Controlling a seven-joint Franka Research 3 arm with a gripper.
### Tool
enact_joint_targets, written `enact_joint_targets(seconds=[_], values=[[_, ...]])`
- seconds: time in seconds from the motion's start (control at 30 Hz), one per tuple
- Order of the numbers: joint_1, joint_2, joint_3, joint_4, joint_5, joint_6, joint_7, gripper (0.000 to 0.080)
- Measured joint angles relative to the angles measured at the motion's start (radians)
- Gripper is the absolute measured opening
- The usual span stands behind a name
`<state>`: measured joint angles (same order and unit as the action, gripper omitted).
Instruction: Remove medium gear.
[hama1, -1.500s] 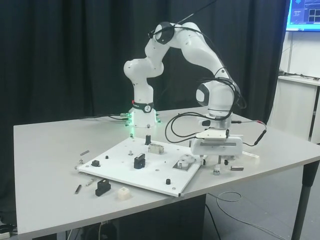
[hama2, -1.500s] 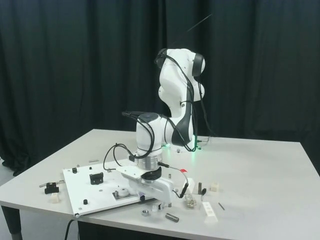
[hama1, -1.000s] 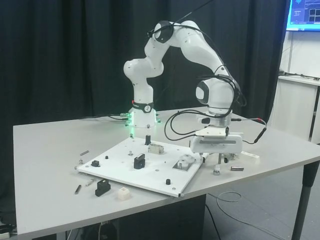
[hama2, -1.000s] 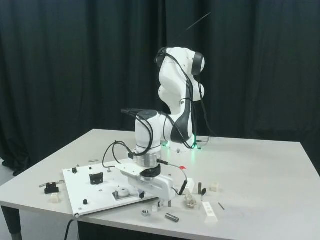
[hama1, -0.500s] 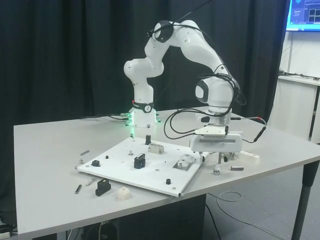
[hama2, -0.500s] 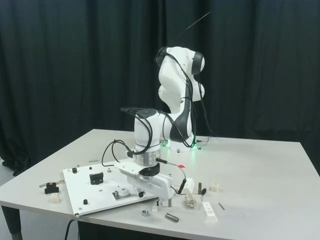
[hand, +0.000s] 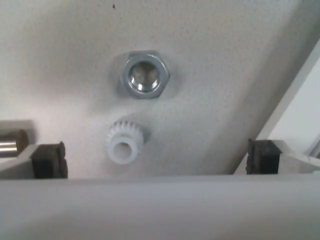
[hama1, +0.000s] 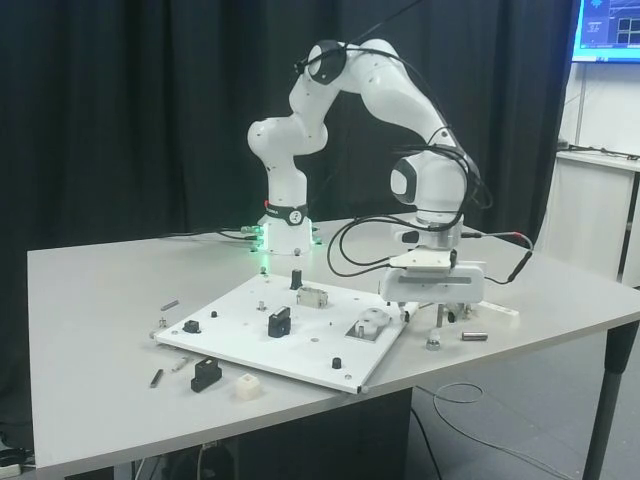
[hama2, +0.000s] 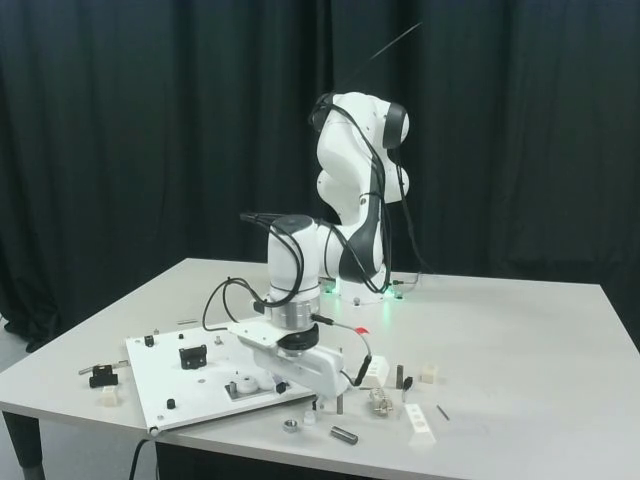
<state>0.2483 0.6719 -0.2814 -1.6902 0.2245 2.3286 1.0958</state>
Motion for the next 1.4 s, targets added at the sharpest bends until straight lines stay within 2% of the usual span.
enact_joint_targets(seconds=[0.33, 0.63, 0.87, 1.07, 1.4], values=[[0.0, -0.009, -0.027, -0.001, -0.012, -0.009, 0.002, 0.08], [-0.008, -0.04, -0.065, -0.008, -0.037, -0.066, 0.002, 0.08], [-0.026, -0.075, -0.085, -0.037, -0.055, -0.099, 0.002, 0.08], [-0.049, -0.11, -0.093, -0.087, -0.057, -0.093, 0.002, 0.08], [-0.083, -0.141, -0.093, -0.158, -0.039, -0.019, 0.046, 0.08]])
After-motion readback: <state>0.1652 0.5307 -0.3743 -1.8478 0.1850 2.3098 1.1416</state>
